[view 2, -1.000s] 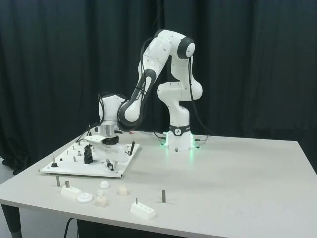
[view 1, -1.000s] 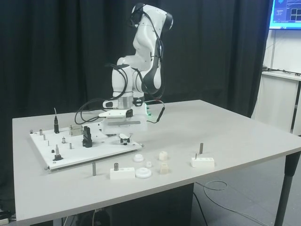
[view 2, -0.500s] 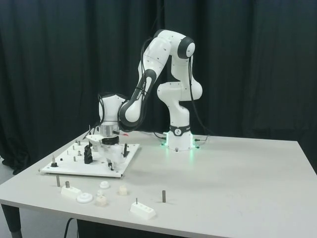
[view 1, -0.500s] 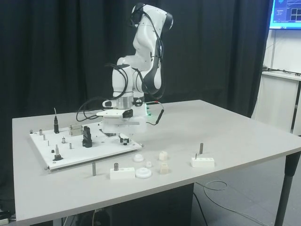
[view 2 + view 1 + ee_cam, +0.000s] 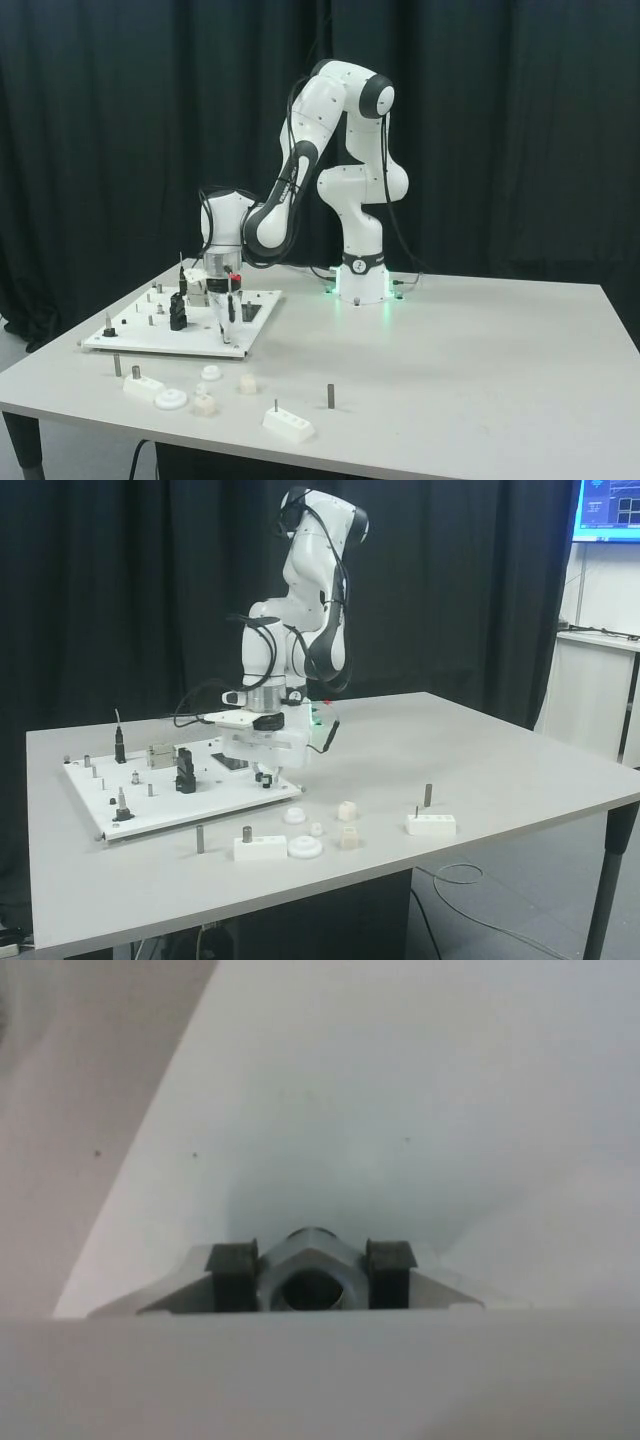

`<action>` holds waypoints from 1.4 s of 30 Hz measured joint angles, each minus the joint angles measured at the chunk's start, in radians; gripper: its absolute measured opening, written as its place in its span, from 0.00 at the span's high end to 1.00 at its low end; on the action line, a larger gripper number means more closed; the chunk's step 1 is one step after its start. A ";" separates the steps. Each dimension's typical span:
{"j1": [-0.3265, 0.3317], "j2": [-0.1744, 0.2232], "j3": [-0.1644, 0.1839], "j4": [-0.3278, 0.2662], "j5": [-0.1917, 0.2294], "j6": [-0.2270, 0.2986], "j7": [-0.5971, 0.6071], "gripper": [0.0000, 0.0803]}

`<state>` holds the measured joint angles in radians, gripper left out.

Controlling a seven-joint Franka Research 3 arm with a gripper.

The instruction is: Insert bolt 4.

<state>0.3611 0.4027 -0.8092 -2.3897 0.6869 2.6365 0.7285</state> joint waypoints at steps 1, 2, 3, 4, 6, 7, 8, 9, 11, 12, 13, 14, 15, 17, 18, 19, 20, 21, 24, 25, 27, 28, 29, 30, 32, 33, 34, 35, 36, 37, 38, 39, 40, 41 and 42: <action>0.001 0.000 0.000 -0.001 -0.002 0.002 0.031 0.71; 0.002 0.000 0.000 -0.002 -0.005 0.004 0.065 0.71; 0.003 0.000 0.000 -0.002 -0.008 0.006 0.098 0.71; 0.004 0.000 0.000 -0.003 -0.011 0.008 0.127 0.71; 0.006 0.000 0.000 -0.004 -0.021 0.011 0.184 0.71; 0.006 0.000 0.000 -0.004 -0.028 0.012 0.211 0.71; 0.007 0.000 0.000 -0.004 -0.033 0.013 0.235 0.71; 0.008 0.000 0.000 -0.004 -0.038 0.014 0.262 0.71; 0.008 0.000 0.000 -0.004 -0.048 0.015 0.305 0.71; 0.008 0.000 0.000 -0.004 -0.050 0.015 0.325 0.71; 0.008 0.000 0.000 -0.004 -0.051 0.015 0.347 0.71; 0.008 0.000 0.000 -0.004 -0.051 0.015 0.371 0.71; 0.008 0.000 0.000 -0.005 -0.051 0.015 0.396 0.71; 0.008 0.000 0.000 -0.005 -0.051 0.016 0.440 0.71; 0.008 0.000 0.000 -0.005 -0.051 0.016 0.457 0.71; 0.008 0.000 0.000 -0.005 -0.051 0.016 0.473 0.71; 0.008 0.000 0.000 -0.005 -0.051 0.016 0.488 0.71; 0.008 0.000 0.000 -0.005 -0.051 0.016 0.501 0.71; 0.008 0.000 0.000 -0.005 -0.051 0.015 0.542 0.71; 0.008 0.000 -0.001 -0.005 -0.051 0.015 0.563 0.71; 0.008 0.000 -0.001 -0.005 -0.051 0.015 0.618 0.71; 0.008 0.000 -0.001 -0.005 -0.051 0.016 0.643 0.71; 0.008 0.000 -0.001 -0.005 -0.051 0.016 0.668 0.71; 0.009 0.000 0.000 -0.005 -0.051 0.016 0.687 0.71; 0.009 0.000 0.000 -0.006 -0.051 0.018 0.712 0.71; 0.009 0.000 0.000 -0.006 -0.051 0.019 0.722 0.71; 0.010 0.000 0.000 -0.006 -0.051 0.020 0.731 0.71; 0.010 0.000 0.000 -0.007 -0.051 0.021 0.740 0.71; 0.011 0.000 0.000 -0.007 -0.051 0.022 0.748 0.71; 0.011 0.000 0.000 -0.007 -0.051 0.023 0.759 0.71; 0.012 0.000 0.000 -0.008 -0.051 0.025 0.768 0.71; 0.012 0.000 0.000 -0.008 -0.051 0.026 0.776 0.71; 0.012 0.000 0.000 -0.008 -0.052 0.026 0.783 0.71; 0.013 0.000 0.000 -0.009 -0.052 0.027 0.789 0.71; 0.013 0.000 0.000 -0.009 -0.053 0.027 0.793 0.71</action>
<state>0.3740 0.4026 -0.8094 -2.3984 0.6336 2.6639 1.5218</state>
